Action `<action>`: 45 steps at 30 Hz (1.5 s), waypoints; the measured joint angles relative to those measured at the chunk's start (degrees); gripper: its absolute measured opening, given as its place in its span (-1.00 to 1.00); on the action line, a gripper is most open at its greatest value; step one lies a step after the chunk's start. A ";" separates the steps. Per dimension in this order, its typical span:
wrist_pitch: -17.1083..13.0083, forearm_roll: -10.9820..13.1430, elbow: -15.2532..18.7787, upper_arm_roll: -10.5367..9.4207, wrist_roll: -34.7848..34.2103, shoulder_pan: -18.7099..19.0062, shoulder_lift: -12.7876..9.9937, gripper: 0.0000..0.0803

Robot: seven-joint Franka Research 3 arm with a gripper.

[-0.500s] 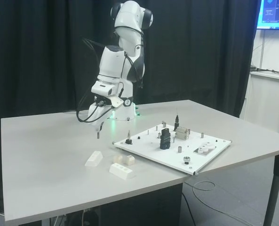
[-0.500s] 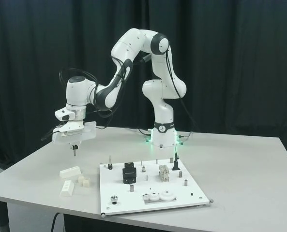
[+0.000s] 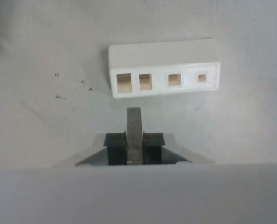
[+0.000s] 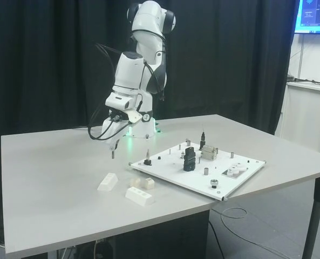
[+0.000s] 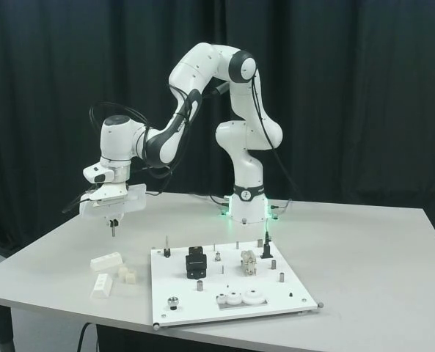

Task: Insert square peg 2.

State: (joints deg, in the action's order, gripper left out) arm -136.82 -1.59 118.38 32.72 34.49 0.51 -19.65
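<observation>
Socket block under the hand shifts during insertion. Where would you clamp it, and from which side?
Across its two long side walls, coming from above. The white socket block lies flat on the table with its four square holes along the top, so gripping the narrow width avoids the holes. The hand currently holds the peg.

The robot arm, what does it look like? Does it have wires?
The arm is white and rounded, with black rings at its joints. Black cables loop out near the wrist. A green light glows at its base. The gripper has two black fingers.
</observation>
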 joint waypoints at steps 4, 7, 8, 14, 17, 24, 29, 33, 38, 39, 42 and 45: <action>0.00 -0.07 -0.01 0.00 -0.06 0.00 0.00 -0.82; 0.00 -0.10 -0.01 0.00 -0.10 0.00 -0.01 -0.82; 0.00 -0.11 -0.01 0.00 -0.12 0.00 -0.01 -0.82; -0.02 -0.12 -0.01 0.00 -0.31 0.00 -0.09 -0.82; -0.05 -0.12 -0.01 0.00 -0.39 0.00 -0.15 -0.82; -0.06 -0.12 -0.01 -0.05 -0.56 0.00 -0.25 -0.82; -0.04 -0.12 0.01 -0.18 -1.63 0.04 -0.27 -0.82; 0.13 -0.12 0.04 -0.26 -3.43 0.29 -0.27 -0.82; 1.25 -0.12 0.04 -0.37 -6.59 1.01 -0.10 -0.82; 1.60 -0.12 0.04 -0.39 -7.22 1.21 -0.02 -0.82; 2.89 -0.10 0.06 -0.44 -9.04 1.90 0.29 -0.82; 4.83 -0.09 0.14 -0.61 -11.10 2.73 0.89 -0.82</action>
State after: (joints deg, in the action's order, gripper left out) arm -131.99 -1.69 118.52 32.12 23.39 3.24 -18.76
